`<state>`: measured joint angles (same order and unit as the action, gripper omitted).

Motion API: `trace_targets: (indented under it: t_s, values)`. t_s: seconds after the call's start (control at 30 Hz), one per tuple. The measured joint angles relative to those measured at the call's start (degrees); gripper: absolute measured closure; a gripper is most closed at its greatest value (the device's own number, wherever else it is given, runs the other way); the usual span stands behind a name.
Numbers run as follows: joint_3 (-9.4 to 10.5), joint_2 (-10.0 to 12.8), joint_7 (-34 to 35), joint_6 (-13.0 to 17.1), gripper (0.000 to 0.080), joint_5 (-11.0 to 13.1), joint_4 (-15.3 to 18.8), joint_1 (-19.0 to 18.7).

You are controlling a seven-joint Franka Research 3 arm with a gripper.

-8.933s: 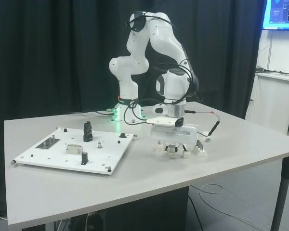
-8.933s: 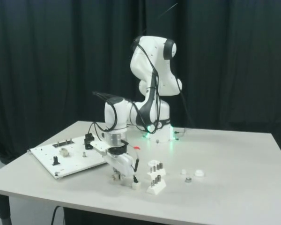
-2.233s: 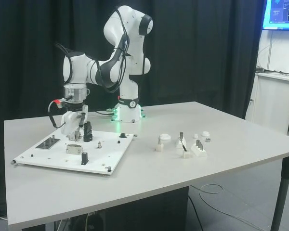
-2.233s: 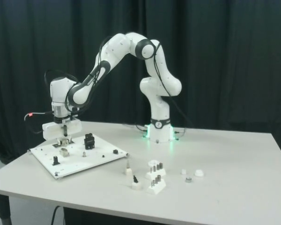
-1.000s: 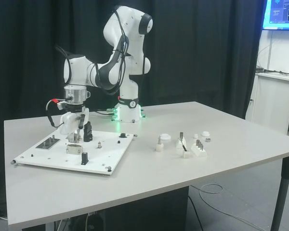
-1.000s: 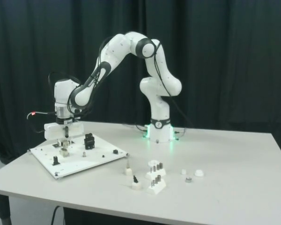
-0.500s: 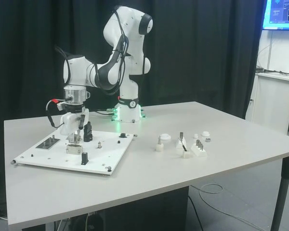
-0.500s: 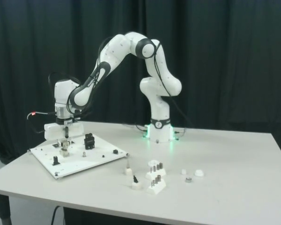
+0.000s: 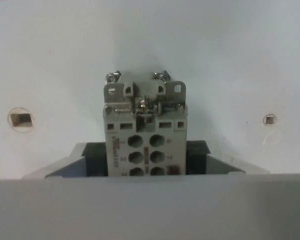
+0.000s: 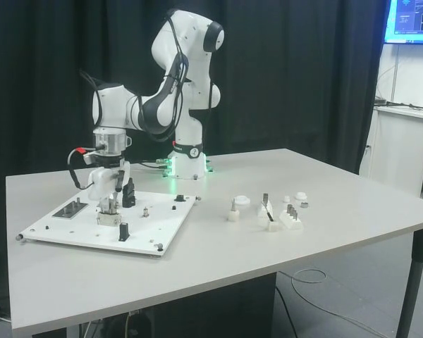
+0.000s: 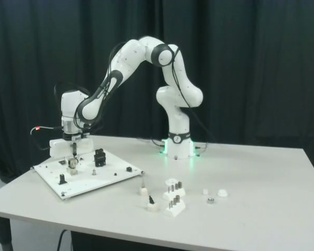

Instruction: Insert waterproof.

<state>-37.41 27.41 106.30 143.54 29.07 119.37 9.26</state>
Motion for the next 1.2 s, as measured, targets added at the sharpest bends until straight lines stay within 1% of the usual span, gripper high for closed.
trace_targets:
  t_s: [0.2,0.4,0.63,0.77,0.9,1.1,1.2]
  values:
    - [0.0,0.1,-0.7,0.0,0.0489,0.4,-0.1,0.0]
    - [0.0,0.2,-1.6,0.1,0.0489,1.3,-0.4,0.0]
    - [0.05,1.3,-2.4,0.0,0.0489,2.9,-1.2,0.1]
    - [0.0,1.3,-2.4,-0.6,0.0489,3.0,-1.5,0.2]
    - [-0.12,1.4,-3.2,-2.2,0.0489,2.9,-2.2,0.4]
    - [-0.72,1.4,-3.7,-6.8,0.0489,2.4,-4.3,0.6]
    - [-0.93,1.4,-3.7,-8.4,0.0489,1.8,-5.1,0.8]
